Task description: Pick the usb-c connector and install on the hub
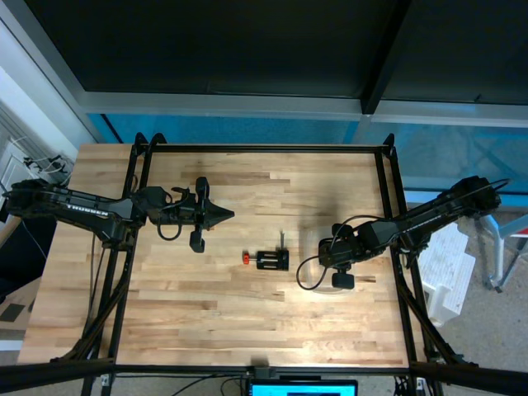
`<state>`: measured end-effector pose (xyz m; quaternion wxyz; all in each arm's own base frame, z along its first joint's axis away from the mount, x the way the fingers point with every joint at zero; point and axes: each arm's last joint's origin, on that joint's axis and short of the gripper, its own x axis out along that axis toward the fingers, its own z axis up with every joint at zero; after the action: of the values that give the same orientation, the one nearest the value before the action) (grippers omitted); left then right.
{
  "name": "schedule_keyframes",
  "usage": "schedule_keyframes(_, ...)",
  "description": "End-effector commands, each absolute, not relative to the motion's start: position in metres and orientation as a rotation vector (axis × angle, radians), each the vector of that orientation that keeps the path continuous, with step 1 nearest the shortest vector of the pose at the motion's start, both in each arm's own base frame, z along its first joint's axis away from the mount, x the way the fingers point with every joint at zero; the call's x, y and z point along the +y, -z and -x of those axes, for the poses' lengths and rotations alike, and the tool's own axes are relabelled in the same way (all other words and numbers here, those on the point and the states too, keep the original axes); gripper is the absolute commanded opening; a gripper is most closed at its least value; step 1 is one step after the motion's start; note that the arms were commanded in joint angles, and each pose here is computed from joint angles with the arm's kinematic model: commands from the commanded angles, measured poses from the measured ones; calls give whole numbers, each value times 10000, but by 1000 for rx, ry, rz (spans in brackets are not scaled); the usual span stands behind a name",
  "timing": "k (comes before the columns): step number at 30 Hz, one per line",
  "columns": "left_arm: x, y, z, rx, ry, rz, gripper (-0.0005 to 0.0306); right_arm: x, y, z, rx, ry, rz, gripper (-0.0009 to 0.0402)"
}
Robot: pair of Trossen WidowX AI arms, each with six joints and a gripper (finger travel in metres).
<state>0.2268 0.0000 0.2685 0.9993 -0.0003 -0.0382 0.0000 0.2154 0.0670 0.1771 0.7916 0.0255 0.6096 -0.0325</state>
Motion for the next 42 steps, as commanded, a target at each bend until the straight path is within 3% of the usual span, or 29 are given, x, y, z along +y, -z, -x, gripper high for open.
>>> schedule_keyframes(1,0,-2686,-2269,-76,0,0,0,668,-1772,-2153,1311,75,-50,0)
schedule_keyframes(14,0,-2686,-2268,-77,0,0,0,676,-1911,-2179,1308,68,-43,0)
schedule_keyframes(33,0,-2686,-2269,-76,0,0,0,671,-2467,-2186,1321,75,-43,0)
schedule_keyframes(42,0,-2686,-2269,-76,0,0,0,669,-2493,-2209,1315,102,-64,0)
